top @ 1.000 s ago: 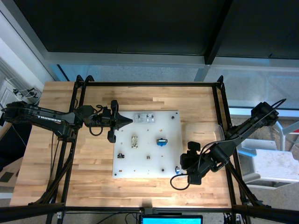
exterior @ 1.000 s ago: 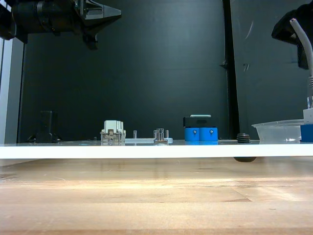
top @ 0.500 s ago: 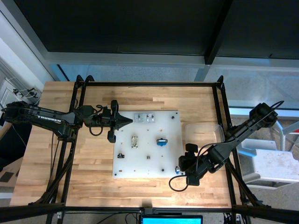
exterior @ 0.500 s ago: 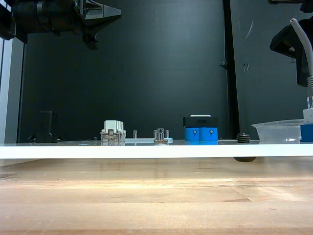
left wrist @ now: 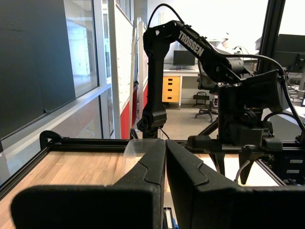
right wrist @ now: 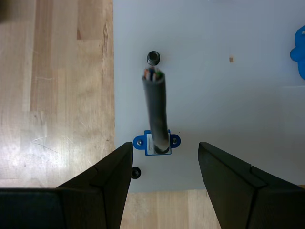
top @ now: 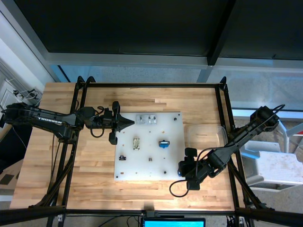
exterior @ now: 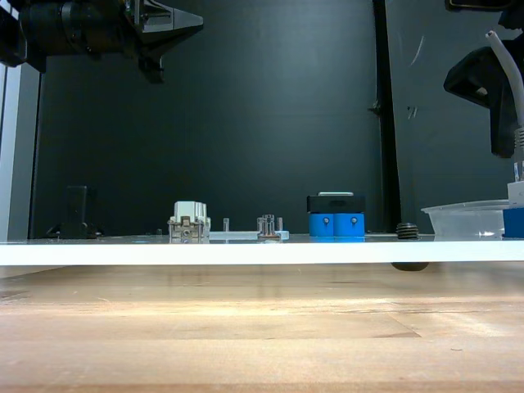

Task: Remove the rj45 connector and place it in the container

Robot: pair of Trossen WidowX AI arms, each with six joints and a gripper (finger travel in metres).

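Note:
The rj45 connector (right wrist: 157,143) is a short grey cable stub standing upright in a small blue mount at the white board's (top: 147,161) near right corner. It also shows at the edge of the low view as the white plug (exterior: 516,192). My right gripper (right wrist: 164,145) hangs above it, open, with one finger on each side and not touching. The container (top: 204,135), a clear shallow tub, sits on the table just right of the board, beyond the right gripper. My left gripper (top: 128,122) is shut on nothing, held high over the board's far left edge.
On the board stand a blue block (top: 164,144), a grey socket (top: 137,143), metal parts (top: 147,119) at the far edge and small black screws (right wrist: 153,57). Black frame rails (top: 227,123) run along the table's sides. Bare wood lies in front of the board.
My right gripper has moved left and nearer, from beside the board's corner to over the connector. The left arm has not moved.

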